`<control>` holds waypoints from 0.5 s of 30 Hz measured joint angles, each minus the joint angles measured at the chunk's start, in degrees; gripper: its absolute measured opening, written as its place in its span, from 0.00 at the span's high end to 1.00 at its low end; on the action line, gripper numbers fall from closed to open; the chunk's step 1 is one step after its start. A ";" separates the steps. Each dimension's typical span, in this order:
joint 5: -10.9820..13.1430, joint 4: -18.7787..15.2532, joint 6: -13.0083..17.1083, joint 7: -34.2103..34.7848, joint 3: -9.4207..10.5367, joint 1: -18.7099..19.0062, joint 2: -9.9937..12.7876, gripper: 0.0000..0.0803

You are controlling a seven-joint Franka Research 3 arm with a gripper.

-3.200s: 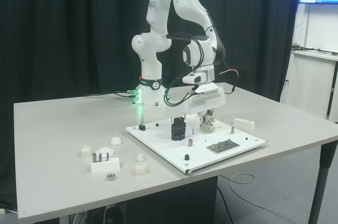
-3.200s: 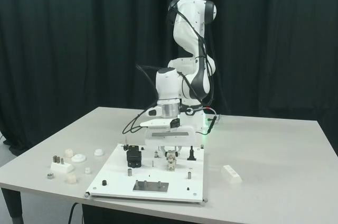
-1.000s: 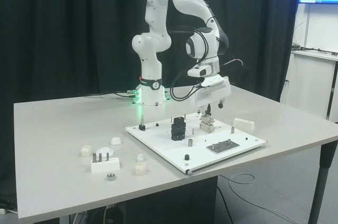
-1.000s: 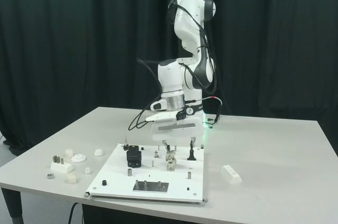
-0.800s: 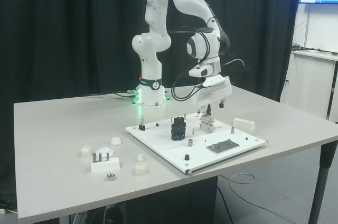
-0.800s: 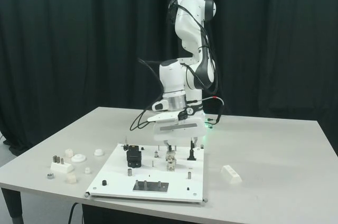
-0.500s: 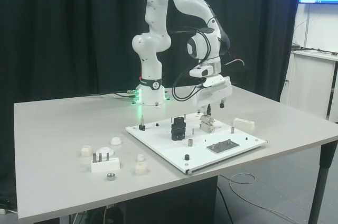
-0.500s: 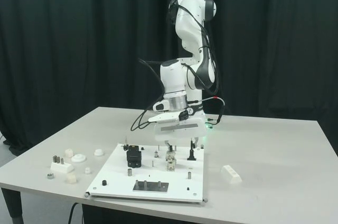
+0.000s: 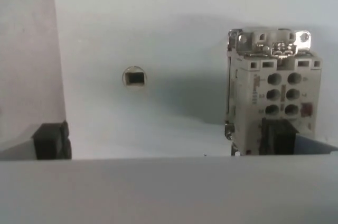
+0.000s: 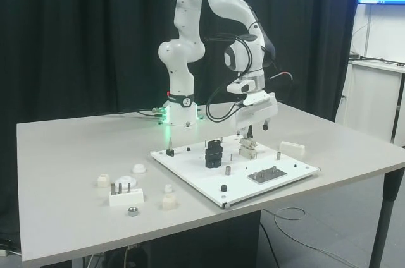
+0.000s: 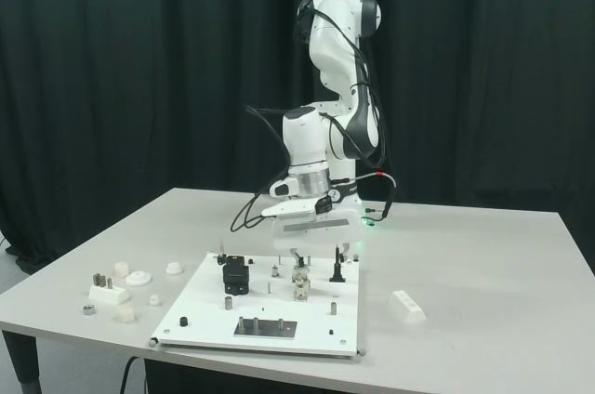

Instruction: Insert waterproof.

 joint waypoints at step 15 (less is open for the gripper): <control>0.00 -0.14 0.50 0.66 0.10 0.27 0.08 0.00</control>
